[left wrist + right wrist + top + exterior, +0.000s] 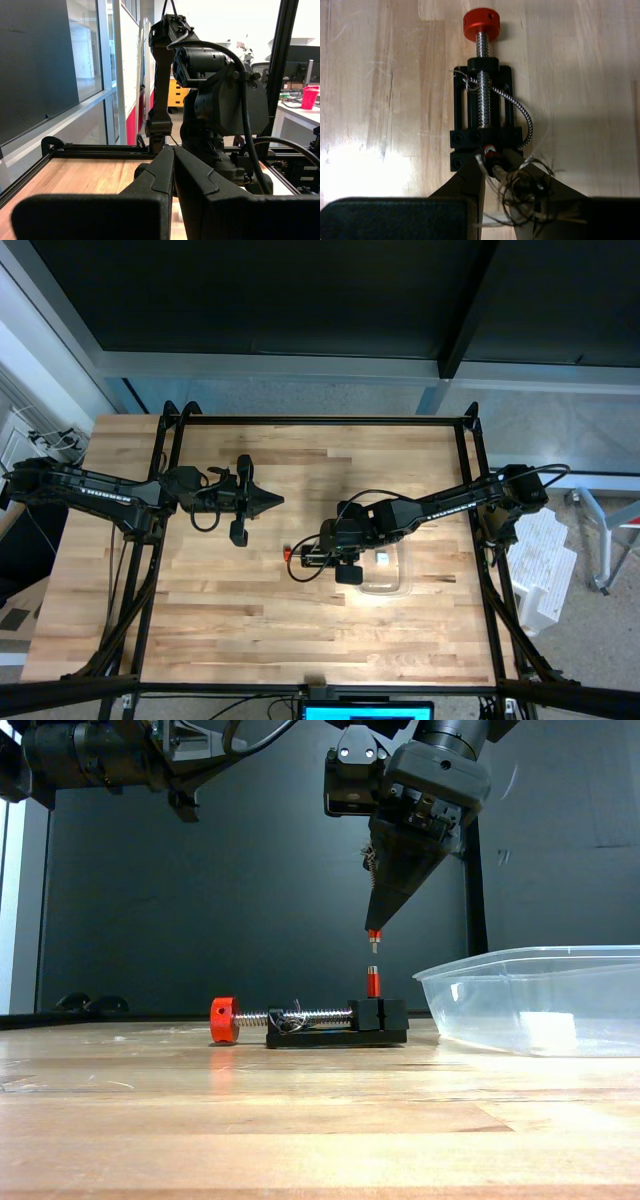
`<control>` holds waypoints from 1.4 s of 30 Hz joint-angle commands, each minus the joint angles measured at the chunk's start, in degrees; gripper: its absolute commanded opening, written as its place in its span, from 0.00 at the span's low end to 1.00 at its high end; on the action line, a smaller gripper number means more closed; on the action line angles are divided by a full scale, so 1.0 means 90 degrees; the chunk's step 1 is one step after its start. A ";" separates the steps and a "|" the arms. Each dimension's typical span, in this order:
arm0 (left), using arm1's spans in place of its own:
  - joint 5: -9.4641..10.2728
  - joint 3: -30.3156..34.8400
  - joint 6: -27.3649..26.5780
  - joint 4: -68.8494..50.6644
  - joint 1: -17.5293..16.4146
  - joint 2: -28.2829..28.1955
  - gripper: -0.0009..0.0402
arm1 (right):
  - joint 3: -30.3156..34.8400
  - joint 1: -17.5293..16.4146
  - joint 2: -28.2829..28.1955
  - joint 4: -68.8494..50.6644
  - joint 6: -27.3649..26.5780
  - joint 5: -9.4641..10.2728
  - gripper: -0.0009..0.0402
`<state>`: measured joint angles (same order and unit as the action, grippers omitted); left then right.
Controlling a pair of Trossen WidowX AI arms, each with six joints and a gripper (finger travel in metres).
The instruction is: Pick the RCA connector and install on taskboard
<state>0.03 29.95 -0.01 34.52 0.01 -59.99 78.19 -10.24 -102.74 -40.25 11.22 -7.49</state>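
R arm's right gripper (374,926) hangs tip-down over the taskboard (335,1028), which sits near the bench (200,1120) middle, a bit toward the right edge; its claw is clenched on the RCA connector (374,937), a tiny red-banded piece w/ a silvery tip poking out below the fingertips; the connector is just above the board's red post (372,983), apart from it, roughly in line in the low view; left gripper (272,501) is clenched on nothing, over the bench's left half, well apart from the board. Risks, as I judge them: grip is only on the connector's upper end, so a slight tilt or offset at contact could cock the piece, jam it on the post's rim or twist it out of the fingers; pushing down off-axis could skid or tip the board, which looks unfixed; the braided wire (520,107) and loose strands (525,185) lie close to the fingertips and could snag or get pinched under the connector; a dropped piece could roll toward the clear tray (520,960) beside the board, or under the screw by the red knob (224,1020).
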 commanded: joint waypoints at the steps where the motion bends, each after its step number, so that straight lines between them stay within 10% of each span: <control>1: 0.0000 0.0000 0.0002 0.0002 -0.0002 -0.0002 0.02 | -0.0005 -0.0002 -0.0073 0.0046 0.0005 0.0002 0.03; 42: 0.0000 0.0000 0.0002 0.0002 0.0000 -0.0002 0.02 | -0.0211 0.0029 -0.0408 0.0260 0.0002 -0.0002 0.03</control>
<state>0.03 29.93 -0.01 34.52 0.01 -60.01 76.58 -10.00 -106.26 -37.39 11.22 -7.46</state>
